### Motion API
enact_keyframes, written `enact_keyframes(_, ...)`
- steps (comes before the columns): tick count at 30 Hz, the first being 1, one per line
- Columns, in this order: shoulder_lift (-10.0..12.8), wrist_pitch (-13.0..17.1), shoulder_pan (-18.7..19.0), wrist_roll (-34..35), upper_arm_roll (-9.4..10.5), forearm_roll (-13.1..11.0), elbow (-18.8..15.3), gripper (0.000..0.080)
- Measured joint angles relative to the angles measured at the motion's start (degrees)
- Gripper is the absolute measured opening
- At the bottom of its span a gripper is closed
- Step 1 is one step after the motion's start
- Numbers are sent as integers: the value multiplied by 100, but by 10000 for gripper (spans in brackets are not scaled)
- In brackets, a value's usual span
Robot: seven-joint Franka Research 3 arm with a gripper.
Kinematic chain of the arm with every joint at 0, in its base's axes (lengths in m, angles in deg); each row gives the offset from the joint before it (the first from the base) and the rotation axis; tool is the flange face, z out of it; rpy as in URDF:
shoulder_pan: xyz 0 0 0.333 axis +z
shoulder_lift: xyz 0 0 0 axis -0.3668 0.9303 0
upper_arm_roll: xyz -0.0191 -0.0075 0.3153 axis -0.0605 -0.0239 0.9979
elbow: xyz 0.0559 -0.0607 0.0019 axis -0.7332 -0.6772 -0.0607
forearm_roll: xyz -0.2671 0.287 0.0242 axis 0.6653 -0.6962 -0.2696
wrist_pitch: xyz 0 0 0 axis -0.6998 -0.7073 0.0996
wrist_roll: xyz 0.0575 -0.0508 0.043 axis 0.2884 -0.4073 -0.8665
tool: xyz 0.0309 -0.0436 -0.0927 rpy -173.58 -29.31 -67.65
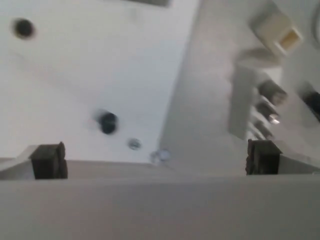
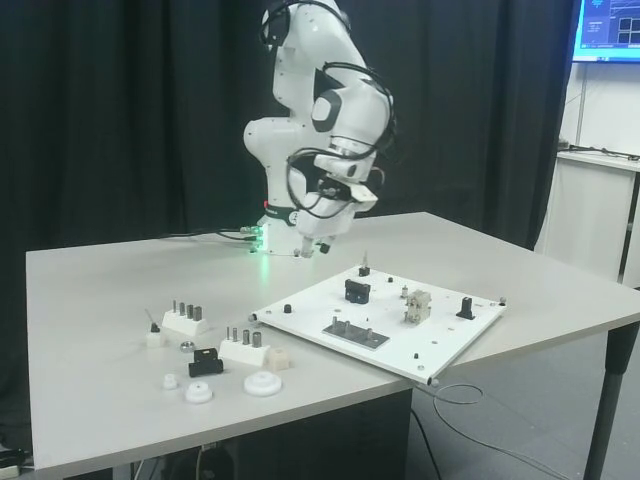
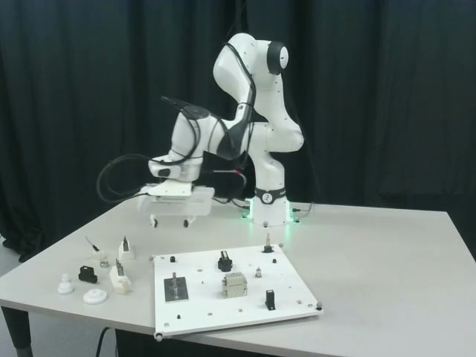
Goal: Pick square peg 4.
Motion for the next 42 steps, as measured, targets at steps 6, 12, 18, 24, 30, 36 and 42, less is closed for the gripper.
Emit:
enact_keyframes(6, 236, 4, -35, -238, -319, -17, 269, 800)
enact_keyframes(12, 502, 41, -126, -572, -545, -102, 474, 800)
enact_keyframes(18, 746, 165, -287, -910, -689, -257, 594, 800)
enact_keyframes(24, 925, 278, -420, -1206, -843, -371, 627, 800)
enact_keyframes(30, 1076, 345, -532, -1482, -995, -450, 629, 800)
enact_keyframes(36, 1223, 412, -629, -1853, -1137, -546, 627, 800)
enact_keyframes(42, 1371, 502, -733, -2251, -1243, -710, 624, 800)
